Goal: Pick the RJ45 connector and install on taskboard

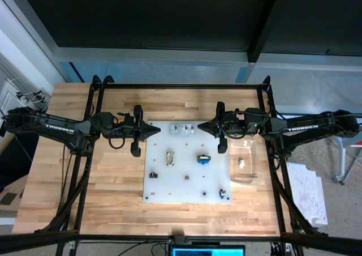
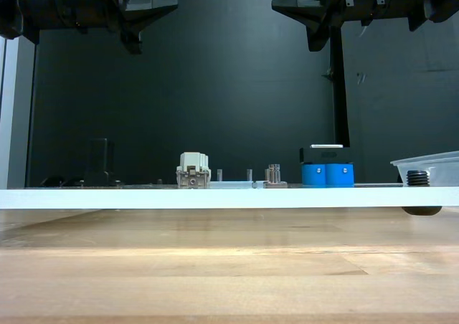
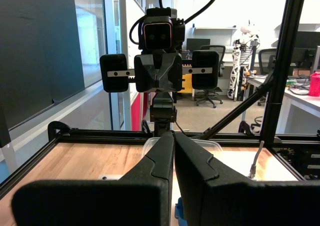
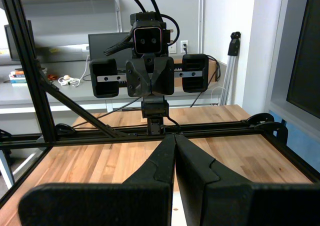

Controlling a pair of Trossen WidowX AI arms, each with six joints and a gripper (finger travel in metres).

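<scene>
Left tool: you will find it held high over the far left part of the white board, pointing inward toward the other arm. Its own wrist camera shows the two fingers pressed together from root to tip, closed on each other only.

Right tool: held at about the same height over the board's far edge. It points inward and faces the left tool across a gap. Its wrist camera shows both fingers likewise together, closed on each other only.

Clear tray: it stands at the board's right edge, above the wooden desk. The white block lies inside it, and its top reads pale from above.

Jack: blue, at the board's near right corner. The high view shows a small pale-grey patch on its top. You cannot settle from this whether a plug sits in it.

Grey cable: note that the left wrist view shows a thin grey cable rising at a tilt above the white surface. Its lower end is hidden behind the left tool's body.

Connector: not made out as such in any view. Record its position as cannot tell.
</scene>
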